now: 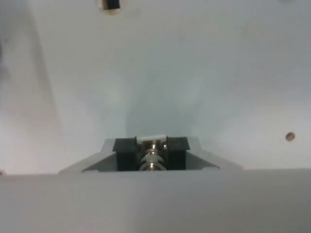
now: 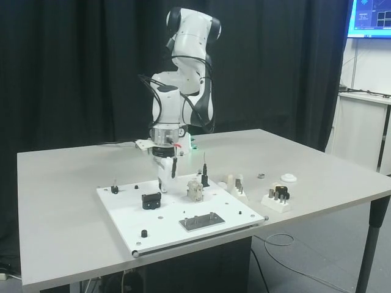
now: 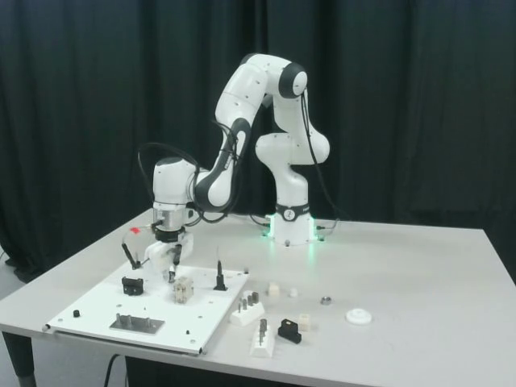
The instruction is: Insert BNC.
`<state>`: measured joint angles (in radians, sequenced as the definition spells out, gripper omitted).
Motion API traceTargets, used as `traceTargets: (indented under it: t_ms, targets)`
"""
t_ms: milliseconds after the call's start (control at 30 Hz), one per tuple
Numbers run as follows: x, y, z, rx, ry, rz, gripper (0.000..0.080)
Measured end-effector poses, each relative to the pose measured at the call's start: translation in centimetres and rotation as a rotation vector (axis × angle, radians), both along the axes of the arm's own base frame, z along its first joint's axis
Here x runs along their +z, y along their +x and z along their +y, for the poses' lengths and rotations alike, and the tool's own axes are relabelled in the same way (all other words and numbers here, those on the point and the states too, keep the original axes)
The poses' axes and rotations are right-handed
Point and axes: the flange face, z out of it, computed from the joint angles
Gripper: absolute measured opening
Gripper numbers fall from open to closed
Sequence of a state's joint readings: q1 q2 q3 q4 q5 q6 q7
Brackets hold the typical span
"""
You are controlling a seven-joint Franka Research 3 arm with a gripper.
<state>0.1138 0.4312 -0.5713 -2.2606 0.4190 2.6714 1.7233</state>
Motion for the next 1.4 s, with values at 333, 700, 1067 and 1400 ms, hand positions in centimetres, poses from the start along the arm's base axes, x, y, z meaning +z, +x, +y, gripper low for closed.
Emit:
traceTargets:
  t_ms: [333, 700, 1067, 1400]
  targets:
    - [0.03, 0.07, 0.06, -0.102, 0.000, 0.000, 0.0124]
    - [0.09, 0.14, 0.00, -0.268, 0.013, 0.000, 0.0124]
    - [0.05, 0.17, -0.06, -0.381, 0.020, -0.005, 0.0124]
    - [0.11, 0.18, -0.19, -0.435, 0.031, 0.000, 0.0124]
